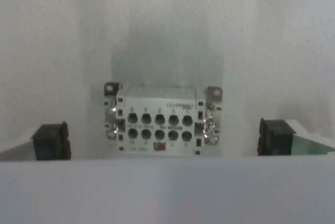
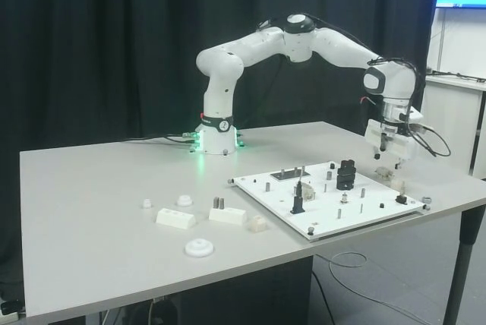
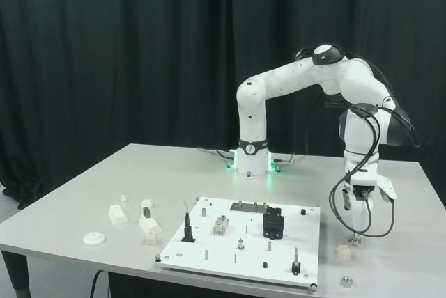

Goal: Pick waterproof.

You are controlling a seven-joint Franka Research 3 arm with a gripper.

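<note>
The arm is reaching out past the far edge of the white assembly board, and the gripper is hovering just above the table with the waterproof connector lying between its two black fingertips. The wrist view is showing the connector as a grey rectangular block with two rows of round sockets and a metal bracket at each end; the fingertips are standing well apart on either side of it and touching nothing, so the gripper is open and empty. The step in hand appears to be the final approach before the grasp. The next move is likely calling for a short straight descent until the pads are flanking the connector's body, followed by a squeeze across it, with care that the end brackets are not catching a fingertip. In the first room view the connector is showing only as a small pale object under the gripper, and in the second room view it is largely masked by the fingers and cable. The small printing on the connector's face is not legible, and the lower part of the wrist view is being blocked by a blank grey band.
</note>
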